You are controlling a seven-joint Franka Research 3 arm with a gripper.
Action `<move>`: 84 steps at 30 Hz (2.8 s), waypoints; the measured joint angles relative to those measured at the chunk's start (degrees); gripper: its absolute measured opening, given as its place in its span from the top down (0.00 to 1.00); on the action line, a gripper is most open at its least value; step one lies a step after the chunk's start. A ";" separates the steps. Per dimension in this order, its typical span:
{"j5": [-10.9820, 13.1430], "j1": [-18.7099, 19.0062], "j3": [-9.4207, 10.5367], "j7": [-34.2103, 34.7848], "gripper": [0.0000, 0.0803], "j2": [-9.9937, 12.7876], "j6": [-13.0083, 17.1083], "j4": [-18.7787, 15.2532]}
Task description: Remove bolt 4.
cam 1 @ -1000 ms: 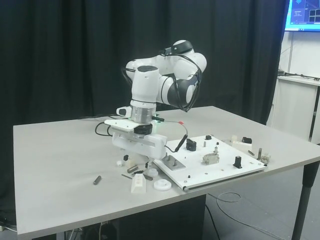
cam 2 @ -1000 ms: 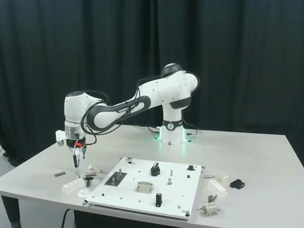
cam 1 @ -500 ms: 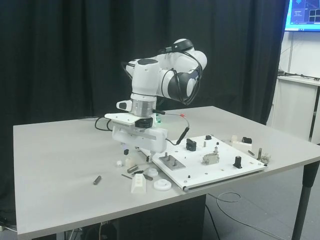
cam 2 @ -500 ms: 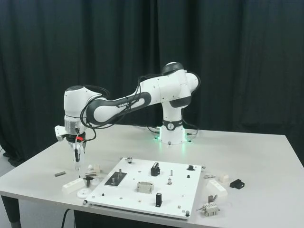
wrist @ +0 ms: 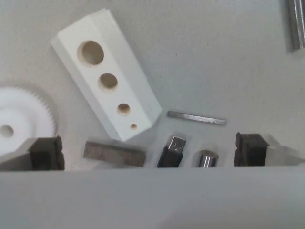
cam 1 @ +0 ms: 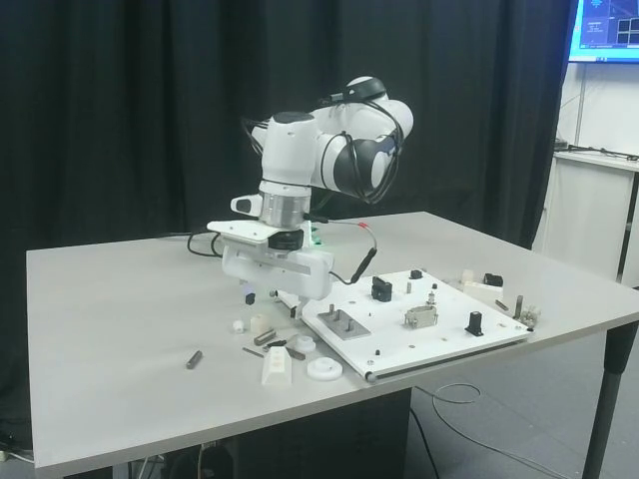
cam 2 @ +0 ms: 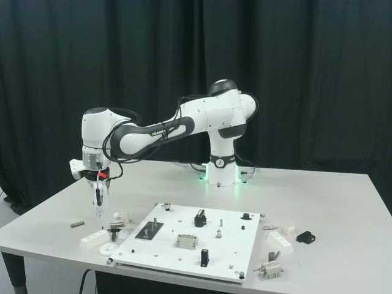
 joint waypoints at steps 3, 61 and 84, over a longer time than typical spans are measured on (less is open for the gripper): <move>0.00 0.00 -0.07 0.00 0.00 0.00 -0.22 0.00; 4.60 22.58 -5.87 9.06 0.00 -0.05 -1.37 -25.23; 5.93 31.36 -5.43 11.79 0.00 -0.19 2.66 -37.98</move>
